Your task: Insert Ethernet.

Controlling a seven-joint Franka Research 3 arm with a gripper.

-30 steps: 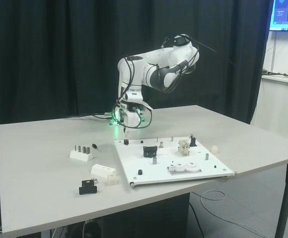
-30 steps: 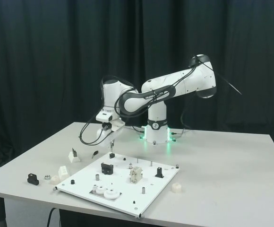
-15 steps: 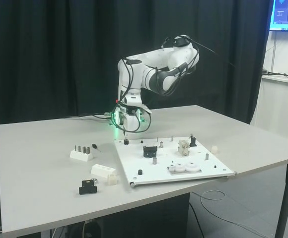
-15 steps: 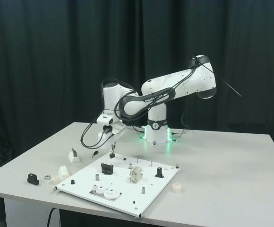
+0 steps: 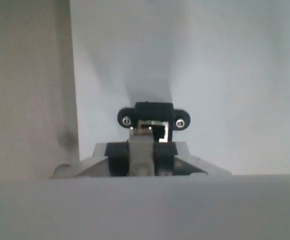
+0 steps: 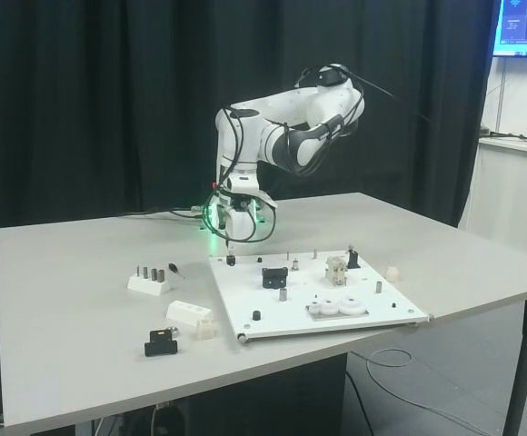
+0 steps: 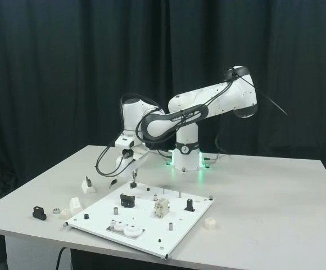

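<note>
Plug sits pinched in my gripper, its 2 fingers closed on it. Its tip points straight at the black socket on the white board, just touching its mouth, so I judge a push down is next.

Both room views are evenly and fairly brightly lit from above, so the grey table and the white board show only soft, short shadows, while the black curtain behind swallows the light. A green glow shines at the base of the arm and a lit screen glares in the upper corner of the first room view. The wrist view is dimmer, with a soft shadow on the board above the black socket, and the wide pale band nearest the camera is out of focus.
</note>
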